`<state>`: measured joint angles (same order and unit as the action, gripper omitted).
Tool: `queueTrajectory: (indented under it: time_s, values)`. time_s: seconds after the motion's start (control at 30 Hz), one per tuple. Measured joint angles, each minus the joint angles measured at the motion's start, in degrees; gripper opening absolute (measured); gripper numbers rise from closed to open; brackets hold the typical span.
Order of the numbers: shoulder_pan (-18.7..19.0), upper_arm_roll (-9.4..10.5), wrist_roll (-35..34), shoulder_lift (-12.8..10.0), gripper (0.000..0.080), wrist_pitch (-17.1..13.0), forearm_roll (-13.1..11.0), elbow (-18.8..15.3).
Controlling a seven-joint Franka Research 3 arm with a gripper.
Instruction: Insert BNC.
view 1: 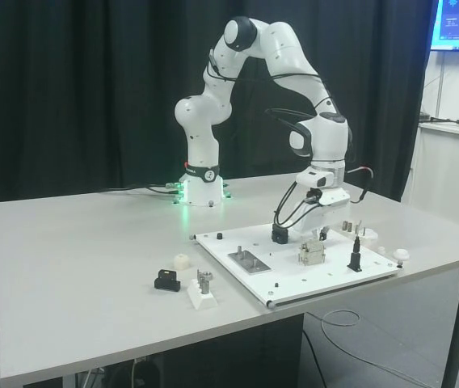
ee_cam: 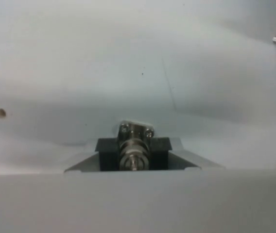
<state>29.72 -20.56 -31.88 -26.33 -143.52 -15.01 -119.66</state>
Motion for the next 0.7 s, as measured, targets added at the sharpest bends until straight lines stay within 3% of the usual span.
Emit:
queueTrajectory:
  time_s: [0.7]
  values:
    - [-0.1, 0.00, 7.3, 0.0, 0.0123, 0.2, -0.1, 0.1]
